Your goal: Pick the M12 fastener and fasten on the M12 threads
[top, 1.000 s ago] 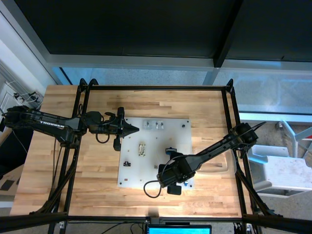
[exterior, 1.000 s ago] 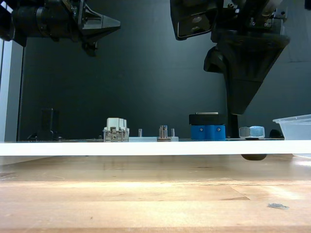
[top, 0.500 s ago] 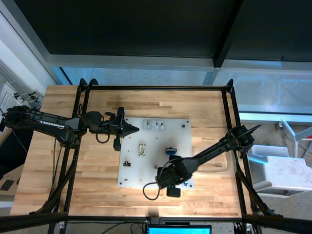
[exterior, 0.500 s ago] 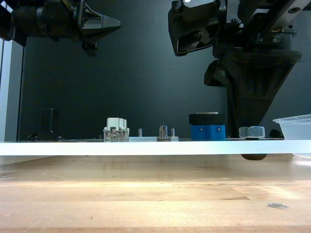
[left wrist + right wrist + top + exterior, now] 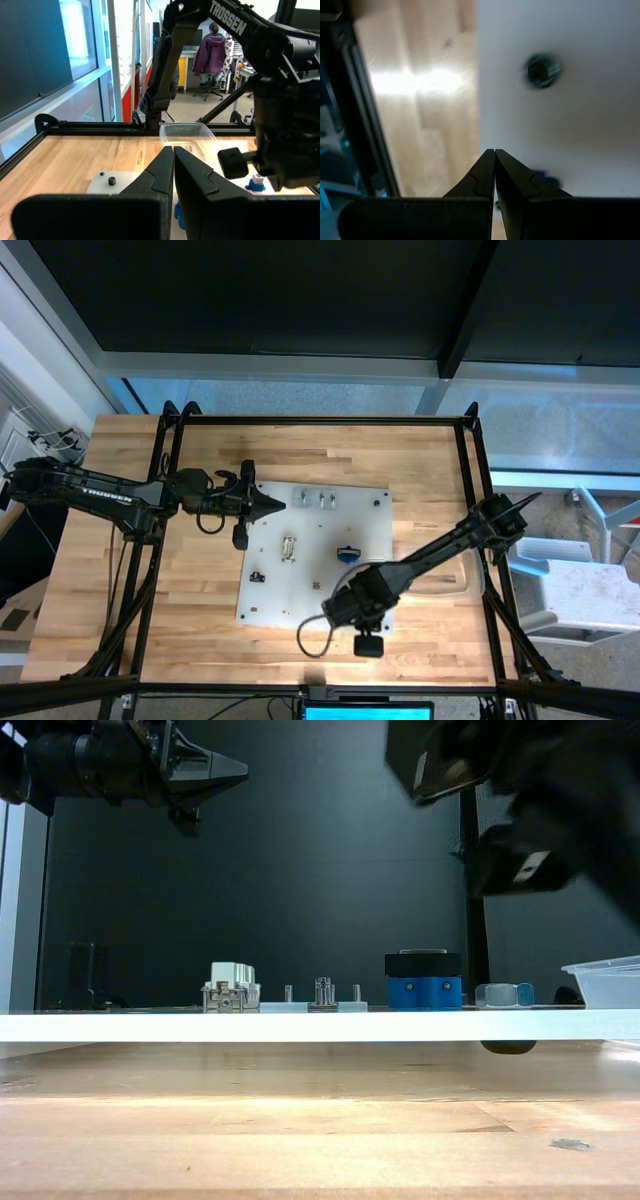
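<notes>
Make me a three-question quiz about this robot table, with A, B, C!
1. Where is the silver nut? A clear tray; B white board; C in a hand.
2. The block under the black cap is: A red; B yellow; C blue.
3. The two hands are: A both shut, empty; B both open; C holding the nut.
B: it lies on the board, apart from the right hand above the near edge. C: low view shows blue. A: fingers meet; left hand hovers over the board's far left edge.

right gripper (image 5: 495,151) lifted away from the nut (image 5: 505,994), drawn toward the near edge, white board (image 5: 290,592) nudged slightly left
</notes>
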### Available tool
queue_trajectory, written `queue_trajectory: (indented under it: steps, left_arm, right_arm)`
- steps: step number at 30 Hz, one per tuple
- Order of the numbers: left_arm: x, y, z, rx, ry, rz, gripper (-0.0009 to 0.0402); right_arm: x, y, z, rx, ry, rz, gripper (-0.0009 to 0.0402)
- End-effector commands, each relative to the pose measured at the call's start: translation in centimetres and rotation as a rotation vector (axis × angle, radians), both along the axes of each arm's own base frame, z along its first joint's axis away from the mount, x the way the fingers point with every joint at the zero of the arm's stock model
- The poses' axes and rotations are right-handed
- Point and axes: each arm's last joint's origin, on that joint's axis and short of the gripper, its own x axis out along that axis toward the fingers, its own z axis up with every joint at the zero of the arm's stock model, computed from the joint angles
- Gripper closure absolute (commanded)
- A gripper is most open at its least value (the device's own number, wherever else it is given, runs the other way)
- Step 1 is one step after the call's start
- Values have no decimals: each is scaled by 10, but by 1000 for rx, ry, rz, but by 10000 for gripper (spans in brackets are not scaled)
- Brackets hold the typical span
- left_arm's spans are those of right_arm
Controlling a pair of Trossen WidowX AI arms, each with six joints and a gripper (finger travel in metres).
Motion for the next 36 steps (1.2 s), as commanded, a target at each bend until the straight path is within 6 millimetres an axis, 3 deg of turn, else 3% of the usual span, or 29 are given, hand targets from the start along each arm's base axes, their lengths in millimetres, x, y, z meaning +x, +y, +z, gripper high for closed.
queue_trajectory:
  steps: [1,15,31,36]
  left_arm:
    - [0,0,0,0,-2,0,393]
    - [0,0,-2,0,17,0,393]
    - [0,0,-2,0,17,0,393]
    - [0,0,-2,0,17,0,393]
  right_arm:
    - [2,-3,0,-52,-29,-19,393]
    - [8,-5,-6,-231,-135,-121,393]
    - [9,6,-14,-224,-143,-132,393]
    - [8,9,-13,-148,-105,-101,393]
